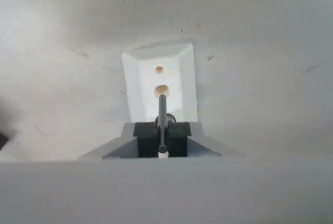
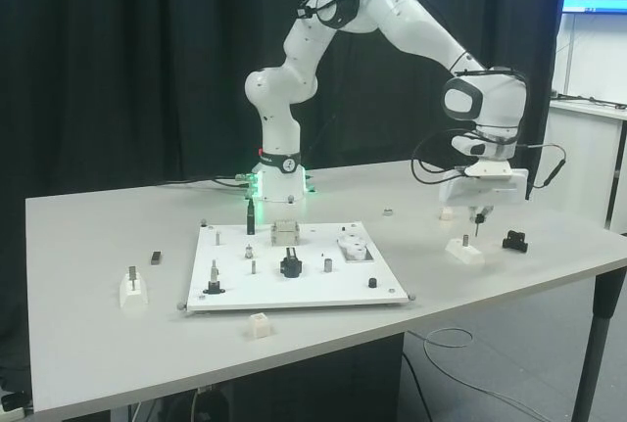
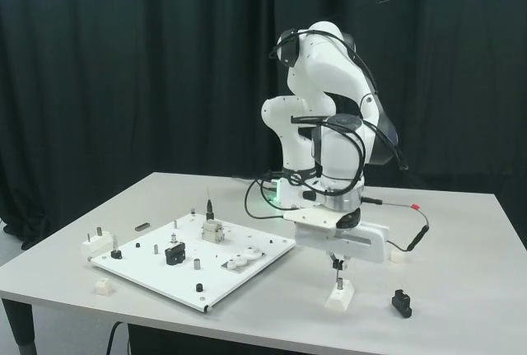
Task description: Insert round peg 1.
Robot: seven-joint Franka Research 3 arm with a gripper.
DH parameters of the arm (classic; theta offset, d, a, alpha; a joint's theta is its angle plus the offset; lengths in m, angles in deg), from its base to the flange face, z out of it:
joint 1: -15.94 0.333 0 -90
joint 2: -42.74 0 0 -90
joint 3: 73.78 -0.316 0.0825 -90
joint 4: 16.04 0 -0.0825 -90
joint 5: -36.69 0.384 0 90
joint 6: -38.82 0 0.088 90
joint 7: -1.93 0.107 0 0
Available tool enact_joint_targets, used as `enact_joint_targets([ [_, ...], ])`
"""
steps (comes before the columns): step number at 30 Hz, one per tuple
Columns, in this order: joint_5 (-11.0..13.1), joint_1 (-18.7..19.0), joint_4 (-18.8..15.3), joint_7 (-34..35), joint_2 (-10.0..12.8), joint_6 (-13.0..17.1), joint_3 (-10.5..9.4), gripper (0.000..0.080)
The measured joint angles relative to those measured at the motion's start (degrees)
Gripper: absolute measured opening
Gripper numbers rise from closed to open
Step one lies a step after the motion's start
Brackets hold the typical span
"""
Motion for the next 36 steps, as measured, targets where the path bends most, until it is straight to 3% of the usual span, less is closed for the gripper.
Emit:
enact_joint_targets([
  [36,0.0,0.0,0.0,-0.3,-0.8,-0.8,0.4,0.0034],
])
